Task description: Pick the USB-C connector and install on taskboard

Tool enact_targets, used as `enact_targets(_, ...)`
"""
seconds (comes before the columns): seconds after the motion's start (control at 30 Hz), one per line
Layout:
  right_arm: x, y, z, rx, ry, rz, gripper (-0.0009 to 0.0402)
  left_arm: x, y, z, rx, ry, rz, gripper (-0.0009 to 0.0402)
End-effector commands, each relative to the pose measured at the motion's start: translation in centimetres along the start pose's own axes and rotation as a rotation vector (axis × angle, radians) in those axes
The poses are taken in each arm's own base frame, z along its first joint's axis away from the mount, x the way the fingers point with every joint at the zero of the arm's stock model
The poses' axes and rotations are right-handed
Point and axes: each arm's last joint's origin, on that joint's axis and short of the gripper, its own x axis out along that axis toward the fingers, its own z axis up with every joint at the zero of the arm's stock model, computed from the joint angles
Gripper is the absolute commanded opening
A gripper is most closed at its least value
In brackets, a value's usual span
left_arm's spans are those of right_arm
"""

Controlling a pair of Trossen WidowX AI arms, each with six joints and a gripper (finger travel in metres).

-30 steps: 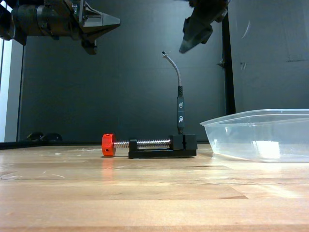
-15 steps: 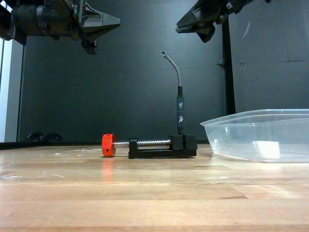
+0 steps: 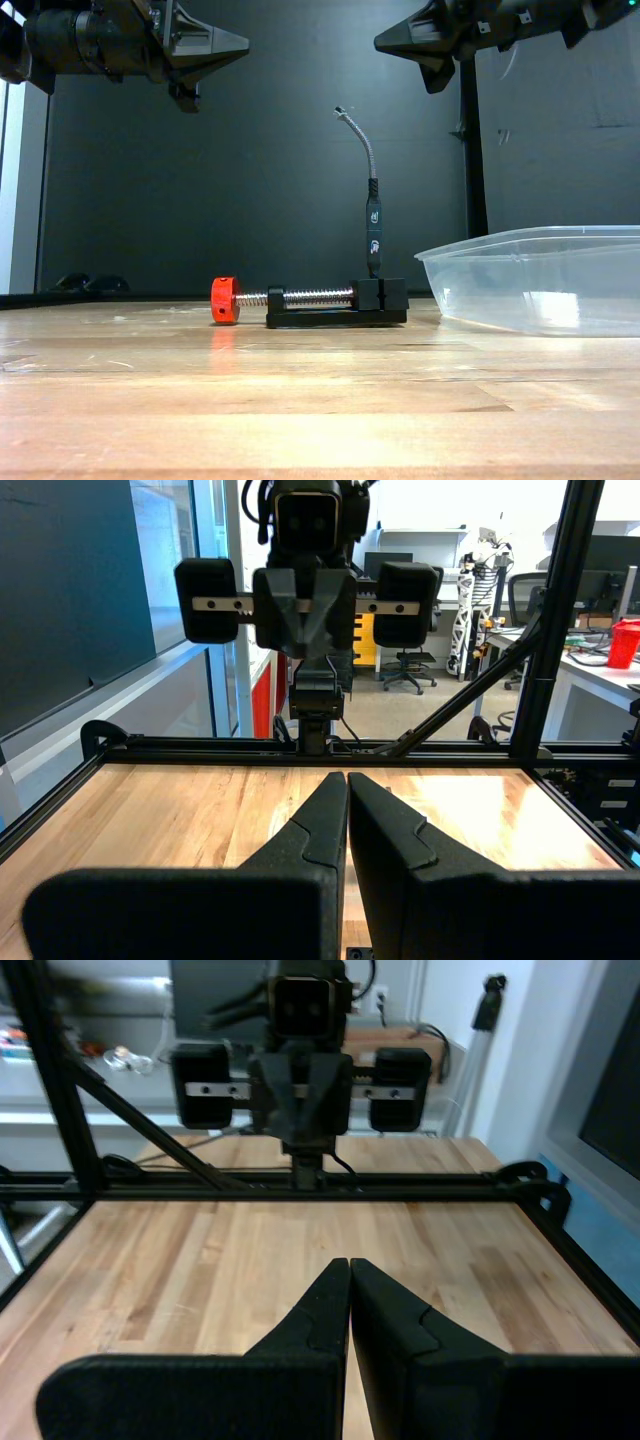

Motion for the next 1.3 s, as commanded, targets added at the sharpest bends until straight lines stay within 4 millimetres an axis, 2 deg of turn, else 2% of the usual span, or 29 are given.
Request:
enact_targets(0.03,-0.4,0.0,-0.6,0.004,-0.055,0.005,0.0000,0.0,0.0,0.0,0.000,0.000,0.000,0.0000)
enact_targets(0.63,-1.5,0.1,-3.9,0.036,-0.191,0.032,0.0000,0.0,0.0,0.0,0.000,0.000,0.000,0.0000)
enact_targets(1.3,-1.5,0.2,-3.9,0.035,-0.191,0.031,0.0000,0.0,0.0,0.0,0.000,0.000,0.000,0.0000)
